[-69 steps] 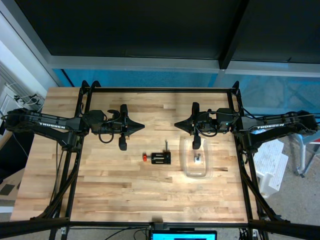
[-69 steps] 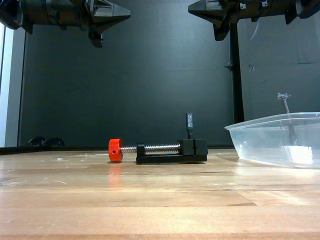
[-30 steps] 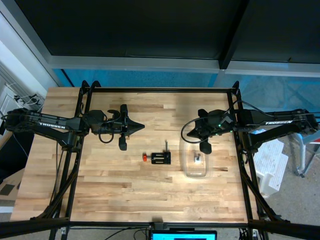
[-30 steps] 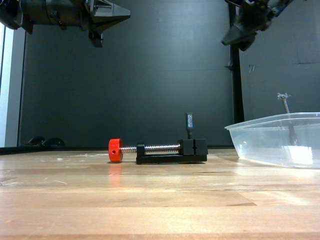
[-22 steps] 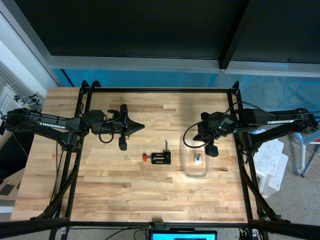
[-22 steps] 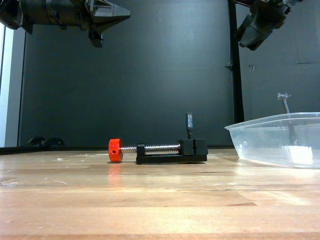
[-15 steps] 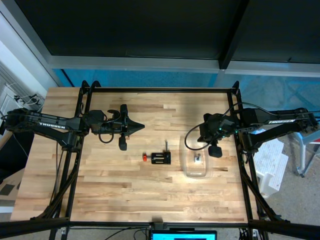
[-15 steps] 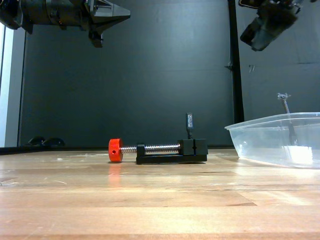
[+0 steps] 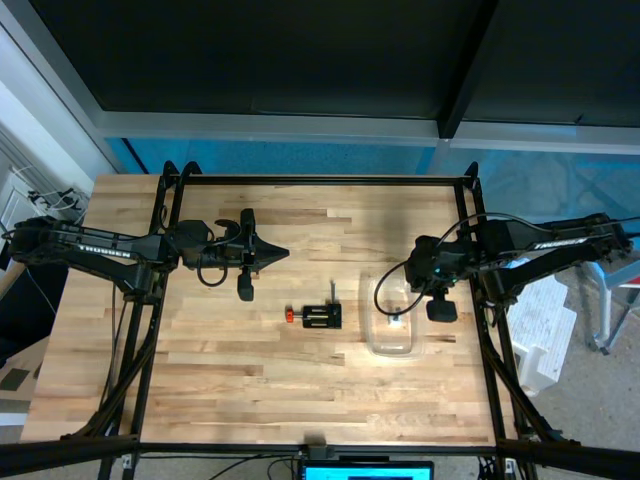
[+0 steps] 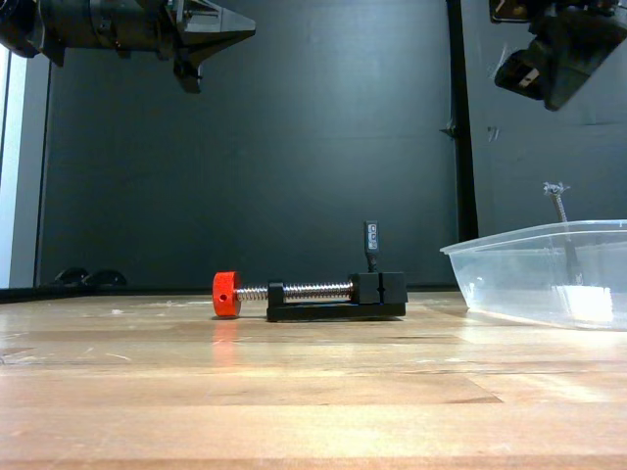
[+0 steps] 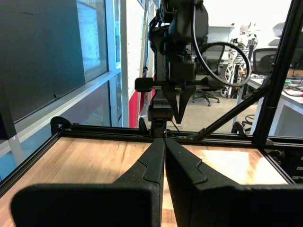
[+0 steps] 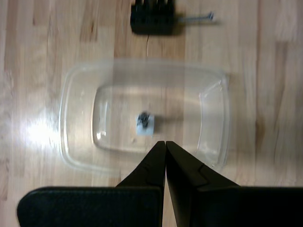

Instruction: Pick the usb-c connector and install on the hub

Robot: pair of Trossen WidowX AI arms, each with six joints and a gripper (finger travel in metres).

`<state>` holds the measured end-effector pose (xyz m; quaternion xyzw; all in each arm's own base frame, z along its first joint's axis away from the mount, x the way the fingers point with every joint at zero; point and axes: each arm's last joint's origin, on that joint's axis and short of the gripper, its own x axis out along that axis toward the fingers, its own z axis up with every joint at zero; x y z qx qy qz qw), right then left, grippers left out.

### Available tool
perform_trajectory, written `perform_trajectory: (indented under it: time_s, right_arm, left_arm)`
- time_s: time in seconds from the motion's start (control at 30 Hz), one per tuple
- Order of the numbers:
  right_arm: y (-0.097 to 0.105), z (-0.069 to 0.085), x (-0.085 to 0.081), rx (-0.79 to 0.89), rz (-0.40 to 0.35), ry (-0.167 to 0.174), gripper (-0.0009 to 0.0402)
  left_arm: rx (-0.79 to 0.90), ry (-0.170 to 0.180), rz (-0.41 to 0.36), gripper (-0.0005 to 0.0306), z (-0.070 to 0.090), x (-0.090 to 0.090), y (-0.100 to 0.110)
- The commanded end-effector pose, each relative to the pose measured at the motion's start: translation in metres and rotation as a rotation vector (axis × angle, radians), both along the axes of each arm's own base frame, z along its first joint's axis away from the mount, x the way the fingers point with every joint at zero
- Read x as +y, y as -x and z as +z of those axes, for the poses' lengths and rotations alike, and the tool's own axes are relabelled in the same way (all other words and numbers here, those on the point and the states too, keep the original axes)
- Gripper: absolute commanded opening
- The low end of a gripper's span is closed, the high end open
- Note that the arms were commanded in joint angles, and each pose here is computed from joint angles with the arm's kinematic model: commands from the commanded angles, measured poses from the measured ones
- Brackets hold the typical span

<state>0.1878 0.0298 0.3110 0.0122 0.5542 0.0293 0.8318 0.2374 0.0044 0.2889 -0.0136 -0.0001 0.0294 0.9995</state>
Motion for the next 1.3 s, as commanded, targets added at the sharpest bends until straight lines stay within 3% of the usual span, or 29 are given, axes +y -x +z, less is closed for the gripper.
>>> perform_trajectory:
  time_s: [0.03,0.57,0.87,1.07,1.3]
  right_arm:
    - [-0.001,-0.005,0.004,0.044,-0.006,-0.001,0.0000]
    - [-0.010,-0.018,0.013,0.148,-0.053,-0.001,0.0006]
    - [-0.023,-0.032,0.019,0.222,-0.075,0.011,0.0096]
    - [-0.031,-0.041,0.026,0.236,-0.082,0.036,0.0158]
    - [-0.040,-0.052,0.030,0.266,-0.076,0.047,0.0191]
  left_arm:
    - [-0.001,0.000,0.000,0.0000,0.000,0.000,0.000]
    - [0.000,0.000,0.000,0.0000,0.000,0.000,0.000]
    - [0.000,0.000,0.000,0.0000,0.000,0.000,0.000]
    - [0.000,0.000,0.000,0.0000,0.000,0.000,0.000]
    - [0.000,0.000,0.000,0.0000,0.000,0.000,0.000]
